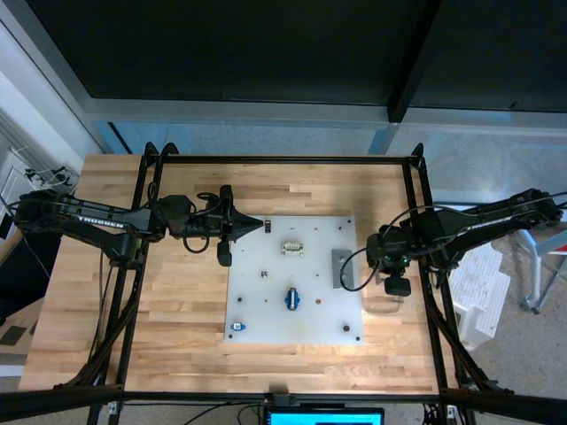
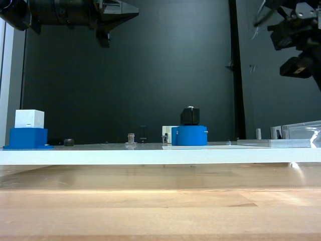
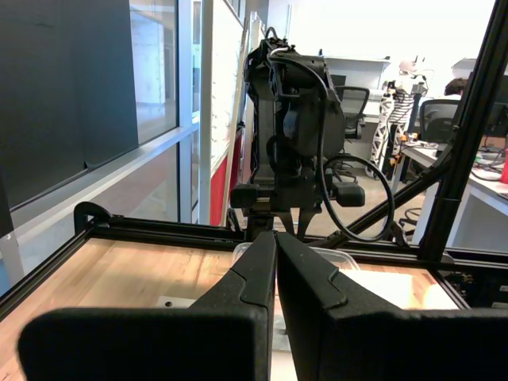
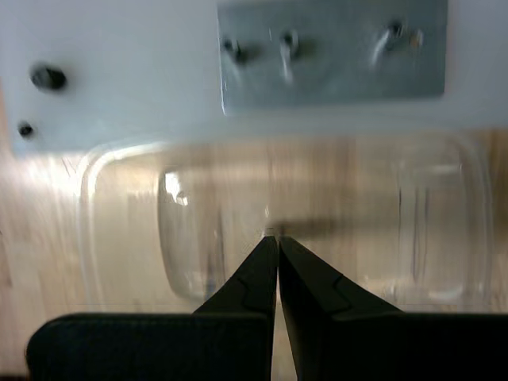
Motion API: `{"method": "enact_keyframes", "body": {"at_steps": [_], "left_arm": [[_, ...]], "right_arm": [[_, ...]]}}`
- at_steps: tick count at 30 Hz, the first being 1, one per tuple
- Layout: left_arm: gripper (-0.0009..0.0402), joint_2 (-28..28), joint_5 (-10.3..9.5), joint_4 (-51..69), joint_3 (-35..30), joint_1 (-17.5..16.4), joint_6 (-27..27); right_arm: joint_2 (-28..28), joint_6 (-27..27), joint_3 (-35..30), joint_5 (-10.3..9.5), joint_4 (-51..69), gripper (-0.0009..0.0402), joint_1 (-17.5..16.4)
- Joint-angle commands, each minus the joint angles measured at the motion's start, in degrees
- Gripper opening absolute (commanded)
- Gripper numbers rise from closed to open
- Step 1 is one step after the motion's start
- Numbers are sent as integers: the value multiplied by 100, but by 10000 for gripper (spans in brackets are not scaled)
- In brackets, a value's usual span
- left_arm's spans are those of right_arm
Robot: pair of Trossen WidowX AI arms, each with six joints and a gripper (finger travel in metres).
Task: Pick the 16mm cylinder and install on the taskboard
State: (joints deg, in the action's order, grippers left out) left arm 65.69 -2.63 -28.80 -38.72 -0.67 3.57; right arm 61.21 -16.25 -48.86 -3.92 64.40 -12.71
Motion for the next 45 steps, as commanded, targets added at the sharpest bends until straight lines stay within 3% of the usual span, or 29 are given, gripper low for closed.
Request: {"method": "enact_keyframes", "body": {"at_steps": [1,8,17,27,33,45], "left_arm": [[0,2,0,0,0,-2,0],[0,2,0,0,0,-2,0],[0,2,0,0,0,0,0],[0,2,0,0,0,-2,0],[0,2,0,0,0,0,0],[0,2,0,-2,0,-2,0]], "right_arm": [[7,-90,92,188,68,29,-221],[63,-437,125,774,48,117,-651],[251,-636,216,911,33,210,-859],[308,-758,570,949,-352,220,-1134],[308,-892,879,1034,-651,220,-1185],[310,-1058,1248,1010,-1143,220,-1259]]}}
